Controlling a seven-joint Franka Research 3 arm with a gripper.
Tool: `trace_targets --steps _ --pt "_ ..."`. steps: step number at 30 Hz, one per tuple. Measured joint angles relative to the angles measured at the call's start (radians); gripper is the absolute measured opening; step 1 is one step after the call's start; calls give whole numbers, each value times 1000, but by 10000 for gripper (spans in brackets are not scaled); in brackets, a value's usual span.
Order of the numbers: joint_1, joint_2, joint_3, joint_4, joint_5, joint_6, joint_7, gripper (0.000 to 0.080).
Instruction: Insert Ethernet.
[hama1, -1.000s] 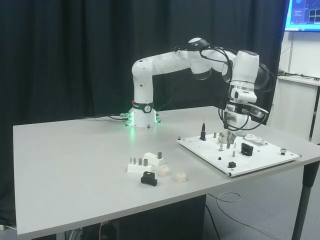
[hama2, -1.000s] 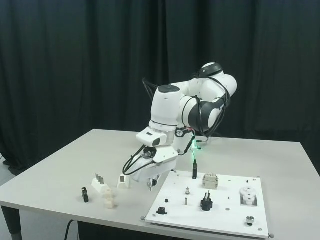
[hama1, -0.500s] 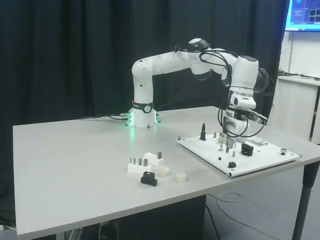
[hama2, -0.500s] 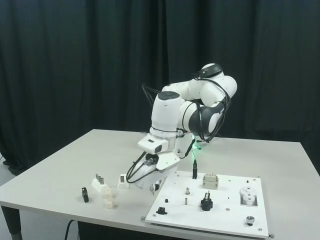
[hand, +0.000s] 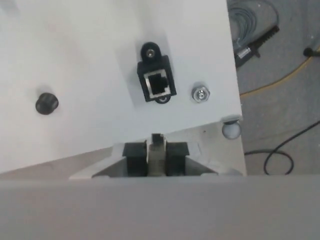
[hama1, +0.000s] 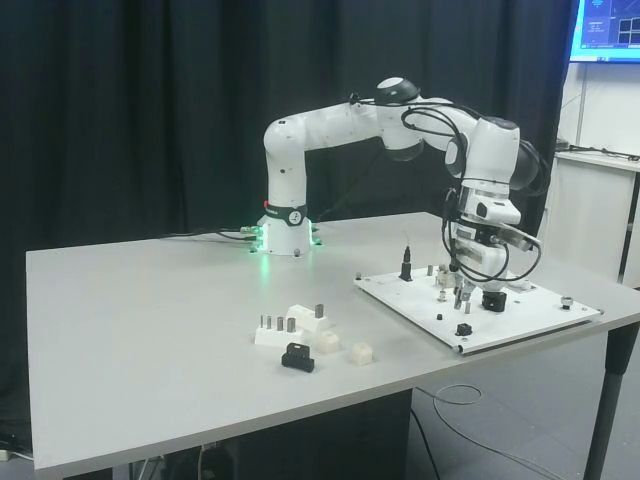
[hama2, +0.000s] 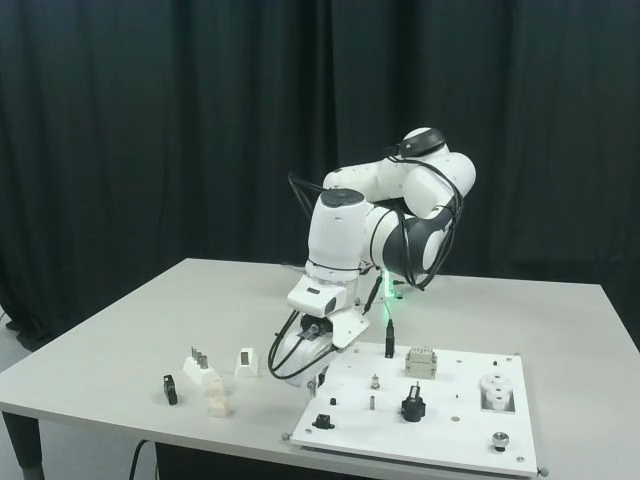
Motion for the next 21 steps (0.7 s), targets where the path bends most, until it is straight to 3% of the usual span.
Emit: trace_targets --steps 8,14,21 --pt "0 0 6 0 1 0 -69 74" --pt "0 0 9 1 3 -1 -219 74" --pt "-1 -1 9 1 5 -1 -236 74"
